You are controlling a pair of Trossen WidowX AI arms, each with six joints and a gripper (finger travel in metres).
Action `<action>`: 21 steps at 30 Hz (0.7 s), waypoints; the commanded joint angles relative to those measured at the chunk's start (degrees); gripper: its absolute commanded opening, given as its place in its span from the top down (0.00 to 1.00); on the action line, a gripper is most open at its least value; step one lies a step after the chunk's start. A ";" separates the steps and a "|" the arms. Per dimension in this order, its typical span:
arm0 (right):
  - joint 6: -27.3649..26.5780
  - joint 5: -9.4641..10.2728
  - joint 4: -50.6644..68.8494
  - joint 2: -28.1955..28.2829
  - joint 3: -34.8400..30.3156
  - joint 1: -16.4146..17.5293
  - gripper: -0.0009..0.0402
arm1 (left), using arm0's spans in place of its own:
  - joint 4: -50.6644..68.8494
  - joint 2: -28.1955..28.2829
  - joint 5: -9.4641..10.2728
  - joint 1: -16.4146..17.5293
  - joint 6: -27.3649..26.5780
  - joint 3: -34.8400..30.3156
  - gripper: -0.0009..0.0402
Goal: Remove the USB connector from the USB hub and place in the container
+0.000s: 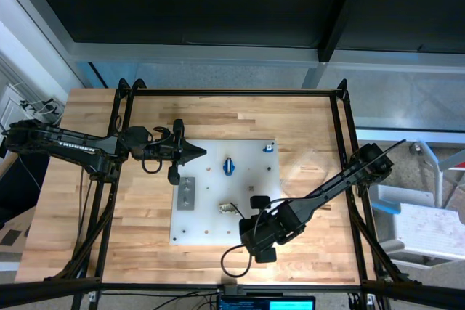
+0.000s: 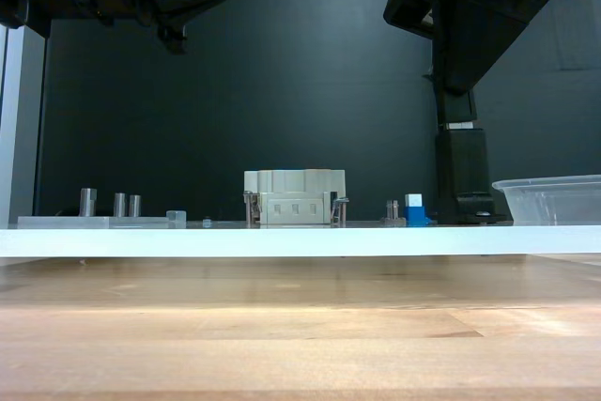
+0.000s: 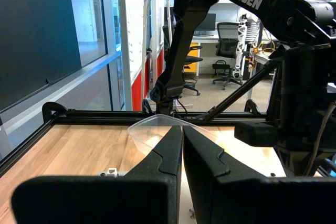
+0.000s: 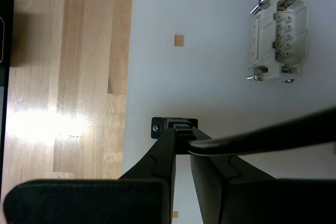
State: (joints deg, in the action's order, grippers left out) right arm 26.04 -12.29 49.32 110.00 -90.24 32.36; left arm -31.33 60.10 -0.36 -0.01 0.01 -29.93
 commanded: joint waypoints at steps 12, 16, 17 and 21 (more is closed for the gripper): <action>0.81 -2.01 -1.64 -0.61 0.13 0.22 0.98 | -0.02 0.00 -0.02 0.00 0.00 -0.02 0.98; 1.66 -3.15 -3.23 -1.46 1.75 0.42 0.98 | -0.02 0.00 0.00 0.00 0.00 -0.02 0.98; 1.95 -3.19 -3.93 -1.88 2.49 0.52 0.98 | -0.02 0.00 0.00 0.00 0.00 -0.02 0.98; 3.34 -4.09 -5.66 -3.67 5.22 0.90 0.98 | -0.02 0.00 0.00 0.02 0.00 -0.02 0.98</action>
State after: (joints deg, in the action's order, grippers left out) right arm 28.88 -15.29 43.33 107.02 -85.69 33.10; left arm -31.33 60.10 -0.36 -0.01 0.01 -29.95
